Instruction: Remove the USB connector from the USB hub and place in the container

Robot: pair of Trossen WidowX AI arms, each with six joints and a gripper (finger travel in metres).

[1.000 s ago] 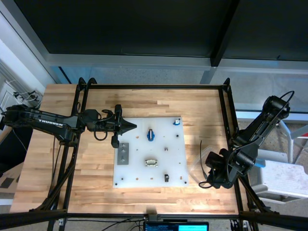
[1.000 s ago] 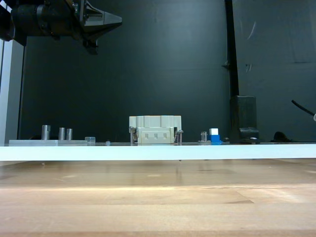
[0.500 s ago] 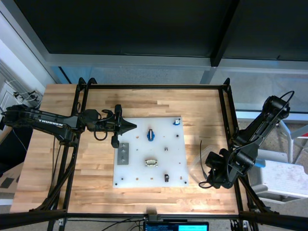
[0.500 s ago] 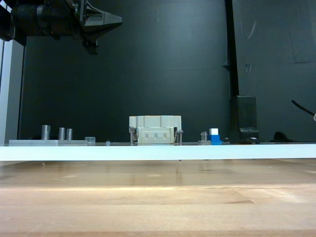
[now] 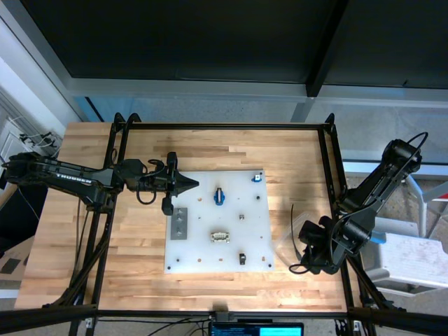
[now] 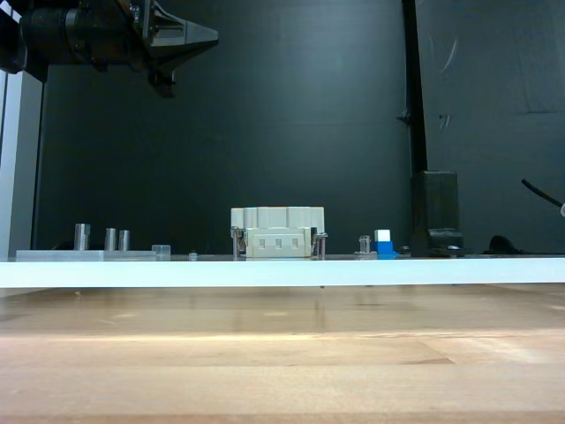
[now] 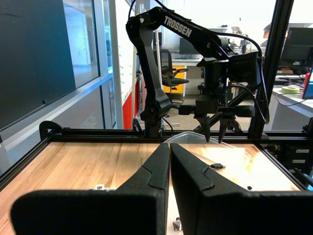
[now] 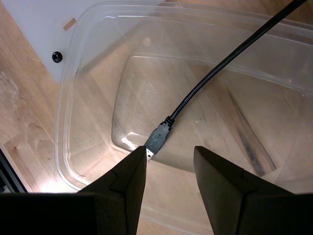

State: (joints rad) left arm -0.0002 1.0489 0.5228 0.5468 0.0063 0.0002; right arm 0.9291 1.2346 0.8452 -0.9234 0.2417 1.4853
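The USB connector (image 8: 157, 138), a thin black cable with a dark plug, lies inside the clear container (image 8: 88, 73). My right gripper (image 8: 170, 152) hovers just above the plug, open, holding nothing. In the high view the container (image 5: 283, 240) sits right of the white board, with the right gripper (image 5: 308, 246) over it and the cable (image 5: 292, 212) sticking out. A black block (image 5: 242, 258) near the board's front edge looks like the USB hub, with nothing plugged in. My left gripper (image 5: 190, 184) is shut and held high over the board's left rear corner.
The white board (image 5: 203, 259) carries a grey plate with pins (image 5: 180, 224), a beige connector (image 5: 220, 237), a blue fitting (image 5: 219, 197) and a small blue-white part (image 5: 257, 178). A black frame rail (image 5: 334, 175) runs along the right side.
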